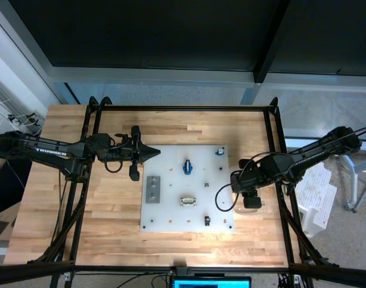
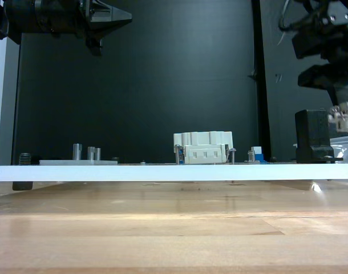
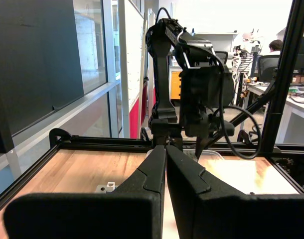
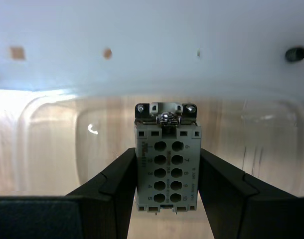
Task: Pick the HAN10E connector and install on the hub
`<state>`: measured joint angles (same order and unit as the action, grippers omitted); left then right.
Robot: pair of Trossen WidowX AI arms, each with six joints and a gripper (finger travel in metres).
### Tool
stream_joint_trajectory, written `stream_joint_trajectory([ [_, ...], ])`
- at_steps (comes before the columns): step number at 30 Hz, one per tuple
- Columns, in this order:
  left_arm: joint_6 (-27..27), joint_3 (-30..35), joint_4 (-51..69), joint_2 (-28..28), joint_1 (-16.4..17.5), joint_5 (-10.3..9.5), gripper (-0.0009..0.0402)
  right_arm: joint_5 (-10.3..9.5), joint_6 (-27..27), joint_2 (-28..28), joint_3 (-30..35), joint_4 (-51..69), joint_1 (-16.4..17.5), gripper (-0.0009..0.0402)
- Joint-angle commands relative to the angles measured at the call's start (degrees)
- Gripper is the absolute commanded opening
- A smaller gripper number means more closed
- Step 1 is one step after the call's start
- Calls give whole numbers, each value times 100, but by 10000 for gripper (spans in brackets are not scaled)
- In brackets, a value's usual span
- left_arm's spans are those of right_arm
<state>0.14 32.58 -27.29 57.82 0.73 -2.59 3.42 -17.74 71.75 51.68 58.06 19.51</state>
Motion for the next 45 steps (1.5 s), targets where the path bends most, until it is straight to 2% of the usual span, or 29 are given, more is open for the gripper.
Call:
stream_joint_trajectory([
  [1,-2,2,0,2,2,0,1,4,-2,4,101,-4,2,41],
  [18,-2,2,0,2,2,0,1,2,-66,4,164,-79,0,41],
  [23,-2,2,0,2,2,0,1,28,-87,61,302,-96,0,54],
  [38,-2,2,0,2,2,0,1,7,66,1307,1172,-162,0,75],
  [45,-2,2,0,2,0,0,1,7,57,1832,1799,-151,-2,131],
])
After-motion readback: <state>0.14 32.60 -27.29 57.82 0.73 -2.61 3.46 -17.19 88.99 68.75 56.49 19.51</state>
